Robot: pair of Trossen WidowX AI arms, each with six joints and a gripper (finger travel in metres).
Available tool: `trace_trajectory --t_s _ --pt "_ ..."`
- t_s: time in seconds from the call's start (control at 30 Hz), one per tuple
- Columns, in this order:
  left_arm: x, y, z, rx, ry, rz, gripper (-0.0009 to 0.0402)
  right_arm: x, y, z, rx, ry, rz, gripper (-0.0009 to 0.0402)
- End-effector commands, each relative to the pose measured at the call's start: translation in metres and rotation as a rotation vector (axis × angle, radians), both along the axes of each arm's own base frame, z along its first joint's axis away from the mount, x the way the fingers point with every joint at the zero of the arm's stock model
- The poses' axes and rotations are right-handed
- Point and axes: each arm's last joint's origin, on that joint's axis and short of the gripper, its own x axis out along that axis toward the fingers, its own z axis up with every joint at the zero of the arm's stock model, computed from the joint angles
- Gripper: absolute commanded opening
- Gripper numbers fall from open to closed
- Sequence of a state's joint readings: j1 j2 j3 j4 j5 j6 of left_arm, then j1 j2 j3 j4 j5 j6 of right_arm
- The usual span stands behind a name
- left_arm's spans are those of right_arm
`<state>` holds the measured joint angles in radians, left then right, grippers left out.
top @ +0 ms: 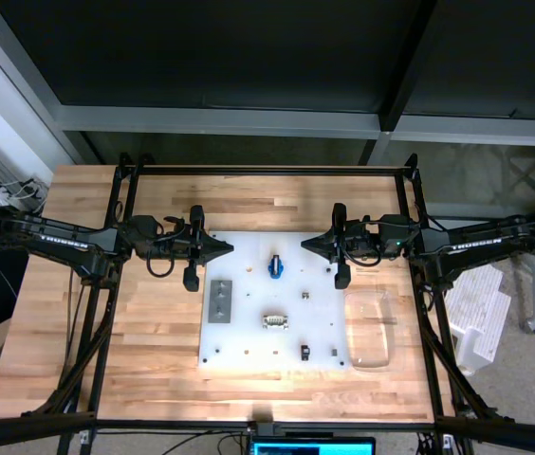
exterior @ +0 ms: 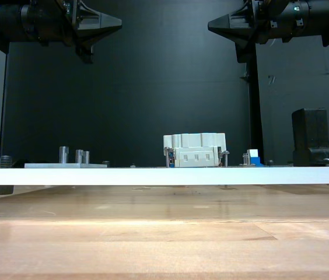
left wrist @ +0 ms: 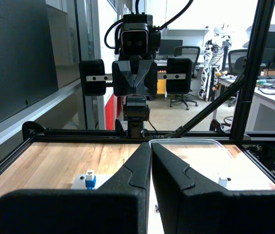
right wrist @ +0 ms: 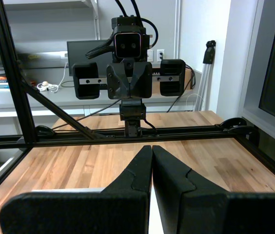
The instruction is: Pick the 16mm bar and install on taskboard
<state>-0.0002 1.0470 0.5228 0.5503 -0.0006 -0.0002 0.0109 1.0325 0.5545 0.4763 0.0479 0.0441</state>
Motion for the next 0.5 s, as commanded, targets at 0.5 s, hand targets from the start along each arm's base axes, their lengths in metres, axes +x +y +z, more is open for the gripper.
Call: trace_trajectory --t_s 0.5 --pt "0.0001 0.0000 -0.0001 0.000 0.000 0.000 0.0000 0.0003 0.0004 0.0019 -0.001 -0.006 0.014 0.0000"
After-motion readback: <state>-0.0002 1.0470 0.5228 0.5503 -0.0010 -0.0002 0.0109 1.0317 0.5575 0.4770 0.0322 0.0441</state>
